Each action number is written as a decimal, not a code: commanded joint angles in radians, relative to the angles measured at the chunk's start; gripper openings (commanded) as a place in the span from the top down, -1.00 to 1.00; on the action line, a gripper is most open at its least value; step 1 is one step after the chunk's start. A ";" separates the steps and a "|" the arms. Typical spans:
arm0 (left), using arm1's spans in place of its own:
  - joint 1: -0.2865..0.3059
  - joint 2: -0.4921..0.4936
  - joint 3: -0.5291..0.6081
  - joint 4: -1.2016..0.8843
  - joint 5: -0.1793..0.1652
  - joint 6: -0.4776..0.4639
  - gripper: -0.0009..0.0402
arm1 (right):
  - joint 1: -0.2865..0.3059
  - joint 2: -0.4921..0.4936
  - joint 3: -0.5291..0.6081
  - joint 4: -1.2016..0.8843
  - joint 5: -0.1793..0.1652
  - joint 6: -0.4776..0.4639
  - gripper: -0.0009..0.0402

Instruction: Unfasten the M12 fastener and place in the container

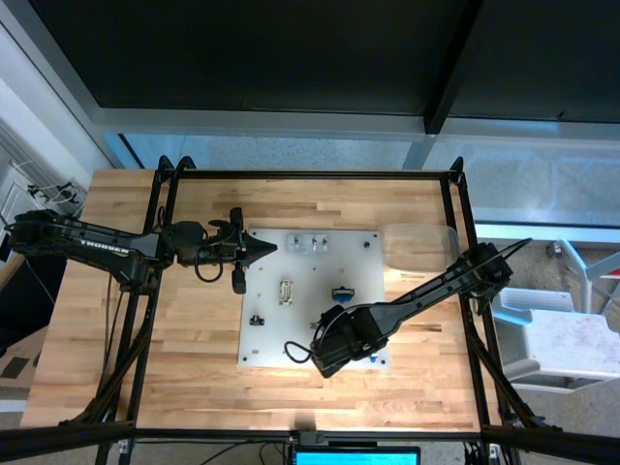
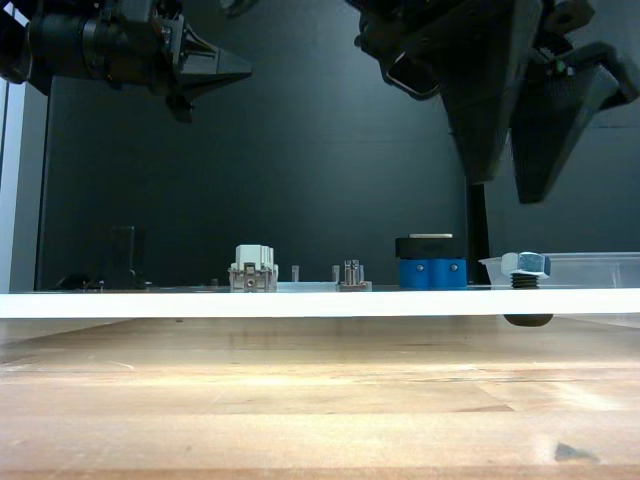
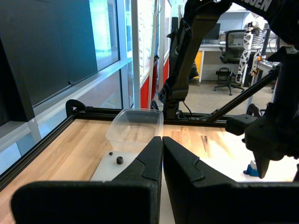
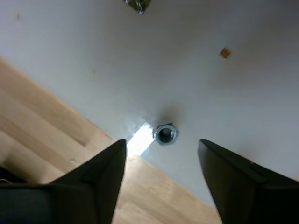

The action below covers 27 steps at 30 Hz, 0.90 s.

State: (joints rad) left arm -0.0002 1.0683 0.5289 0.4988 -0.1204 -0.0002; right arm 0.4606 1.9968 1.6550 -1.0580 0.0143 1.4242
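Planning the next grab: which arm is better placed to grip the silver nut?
Right. The right hand, open, hangs above the nut on its stud; the left hand sits shut at the board's far left corner.

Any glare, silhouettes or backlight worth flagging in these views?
Right wrist view: glare patch beside the small silver hexagonal nut, itself sharp. Low view: open right tool silhouetted above it against a dark backdrop. Left wrist view: windows backlight the shut left tool, raised at the white board's left edge.
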 commanded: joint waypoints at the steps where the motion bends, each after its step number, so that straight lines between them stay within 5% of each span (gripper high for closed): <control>1: 0.000 0.000 0.000 0.000 0.000 0.000 0.96 | 0.000 0.011 -0.004 0.009 -0.016 0.064 -0.30; 12: 0.000 0.000 0.000 0.000 0.000 0.000 0.96 | -0.008 0.042 -0.051 0.085 -0.019 0.125 -0.33; 27: 0.000 0.000 0.000 0.000 0.000 0.000 0.96 | -0.026 0.042 -0.084 0.103 -0.019 0.138 -0.01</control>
State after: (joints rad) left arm -0.0002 1.0683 0.5293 0.4984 -0.1204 -0.0002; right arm 0.4358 2.0384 1.5715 -0.9546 -0.0048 1.5646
